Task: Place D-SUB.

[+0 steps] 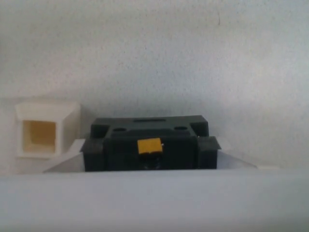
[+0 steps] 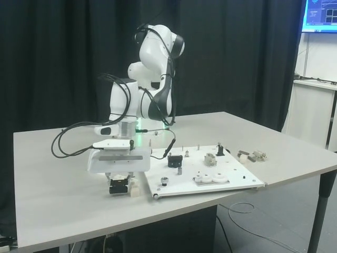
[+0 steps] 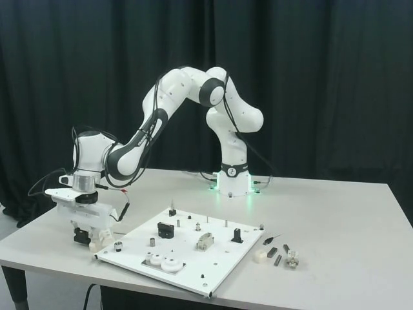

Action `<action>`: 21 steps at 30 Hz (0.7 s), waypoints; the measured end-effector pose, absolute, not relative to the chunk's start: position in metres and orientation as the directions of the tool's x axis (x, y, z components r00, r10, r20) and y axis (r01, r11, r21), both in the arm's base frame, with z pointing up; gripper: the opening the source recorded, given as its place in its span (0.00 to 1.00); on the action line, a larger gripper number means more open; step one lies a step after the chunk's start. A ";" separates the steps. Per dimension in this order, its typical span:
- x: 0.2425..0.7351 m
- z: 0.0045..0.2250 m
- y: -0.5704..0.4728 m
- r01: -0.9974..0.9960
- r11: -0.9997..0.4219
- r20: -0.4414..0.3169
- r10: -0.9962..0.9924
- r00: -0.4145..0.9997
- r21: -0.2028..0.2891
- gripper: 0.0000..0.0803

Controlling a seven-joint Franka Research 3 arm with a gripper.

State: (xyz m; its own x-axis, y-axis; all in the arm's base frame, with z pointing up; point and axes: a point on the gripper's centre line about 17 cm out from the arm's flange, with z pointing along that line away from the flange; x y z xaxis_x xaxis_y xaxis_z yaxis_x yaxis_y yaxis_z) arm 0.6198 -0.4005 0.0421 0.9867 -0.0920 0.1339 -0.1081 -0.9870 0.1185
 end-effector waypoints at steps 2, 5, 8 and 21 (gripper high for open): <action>0.620 0.040 -0.401 -0.113 -0.987 0.135 -0.097 0.986 0.115 0.48; 0.620 0.038 -0.400 -0.125 -0.987 0.139 -0.110 0.984 0.105 0.48; 0.621 0.037 -0.400 -0.123 -0.987 0.139 -0.108 0.984 0.105 0.48; 0.632 0.058 -0.405 -0.089 -0.990 0.140 -0.074 0.987 0.107 0.98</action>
